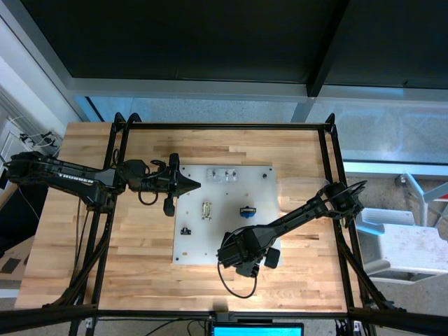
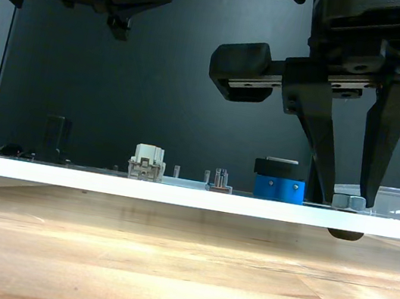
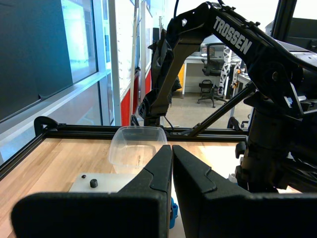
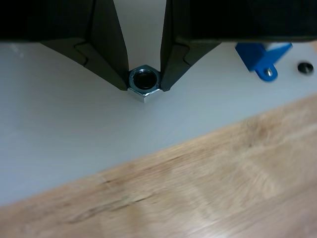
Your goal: Unfasten the M12 fastener and place in the container
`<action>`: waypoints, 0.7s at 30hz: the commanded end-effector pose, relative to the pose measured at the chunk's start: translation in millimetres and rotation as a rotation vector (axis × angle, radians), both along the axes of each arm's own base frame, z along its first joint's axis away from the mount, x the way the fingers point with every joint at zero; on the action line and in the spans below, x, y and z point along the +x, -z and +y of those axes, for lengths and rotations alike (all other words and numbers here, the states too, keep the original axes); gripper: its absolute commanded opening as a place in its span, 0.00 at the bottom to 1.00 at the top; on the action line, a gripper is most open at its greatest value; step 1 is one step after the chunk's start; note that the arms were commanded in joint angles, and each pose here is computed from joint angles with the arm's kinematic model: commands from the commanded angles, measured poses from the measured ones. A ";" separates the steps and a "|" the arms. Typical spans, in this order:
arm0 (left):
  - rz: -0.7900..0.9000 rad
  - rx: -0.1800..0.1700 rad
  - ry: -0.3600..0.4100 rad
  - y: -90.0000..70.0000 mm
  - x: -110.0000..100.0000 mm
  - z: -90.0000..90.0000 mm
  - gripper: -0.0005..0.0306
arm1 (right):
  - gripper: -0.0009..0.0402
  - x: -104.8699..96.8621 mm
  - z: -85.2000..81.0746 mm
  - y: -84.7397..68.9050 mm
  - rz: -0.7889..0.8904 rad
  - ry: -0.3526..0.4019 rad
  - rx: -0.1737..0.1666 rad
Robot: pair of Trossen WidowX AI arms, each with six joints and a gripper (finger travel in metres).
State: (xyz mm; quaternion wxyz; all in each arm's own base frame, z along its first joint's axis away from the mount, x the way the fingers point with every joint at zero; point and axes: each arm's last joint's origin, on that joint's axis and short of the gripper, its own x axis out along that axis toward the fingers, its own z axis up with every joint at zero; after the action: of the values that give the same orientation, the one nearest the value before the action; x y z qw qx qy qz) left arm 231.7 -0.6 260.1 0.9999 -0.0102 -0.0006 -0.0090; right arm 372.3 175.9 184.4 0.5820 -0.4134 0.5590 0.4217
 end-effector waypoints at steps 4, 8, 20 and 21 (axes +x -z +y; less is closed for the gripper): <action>0.000 0.000 0.000 0.0 0.0 0.0 0.02 | 0.08 0.1 0.2 -0.1 -0.002 -0.027 0.001; 0.000 0.000 0.000 0.0 0.0 0.1 0.02 | 0.08 0.2 0.3 -0.1 -0.003 -0.027 0.001; 0.000 0.000 0.000 0.0 0.0 0.0 0.02 | 0.30 0.1 0.3 -2.9 -0.013 -0.027 0.007; 0.000 0.000 0.000 0.0 0.0 0.1 0.02 | 0.33 -0.3 0.1 -4.2 -0.015 -0.027 0.008</action>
State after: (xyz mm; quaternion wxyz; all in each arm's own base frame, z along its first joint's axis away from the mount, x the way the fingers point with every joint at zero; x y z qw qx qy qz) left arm 231.7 -0.6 260.0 0.9999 -0.0104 -0.0004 -0.0090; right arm 371.9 175.7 186.2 0.5781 -0.4210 0.5512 0.4298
